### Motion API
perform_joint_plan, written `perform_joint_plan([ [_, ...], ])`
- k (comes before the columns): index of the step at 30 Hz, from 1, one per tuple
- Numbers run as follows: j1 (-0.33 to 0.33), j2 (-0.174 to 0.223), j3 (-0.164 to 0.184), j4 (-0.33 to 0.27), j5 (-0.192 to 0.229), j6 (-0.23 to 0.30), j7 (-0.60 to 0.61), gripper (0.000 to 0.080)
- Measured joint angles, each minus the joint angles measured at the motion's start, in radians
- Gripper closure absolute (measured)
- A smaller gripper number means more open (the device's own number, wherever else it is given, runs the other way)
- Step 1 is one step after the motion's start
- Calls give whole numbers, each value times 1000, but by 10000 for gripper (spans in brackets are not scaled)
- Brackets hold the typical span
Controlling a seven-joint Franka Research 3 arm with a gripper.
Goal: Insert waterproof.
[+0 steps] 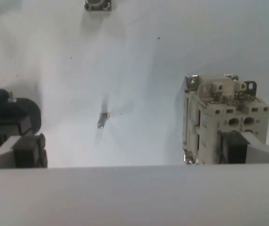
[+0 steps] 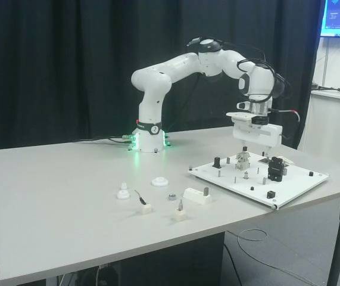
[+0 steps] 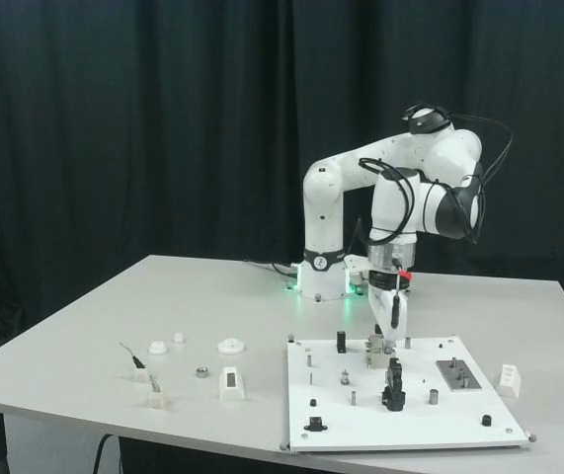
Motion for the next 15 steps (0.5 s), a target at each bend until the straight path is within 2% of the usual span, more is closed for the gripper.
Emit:
perform_joint_plan([
  [15,0,0,20,2,-6,-6,5,3],
])
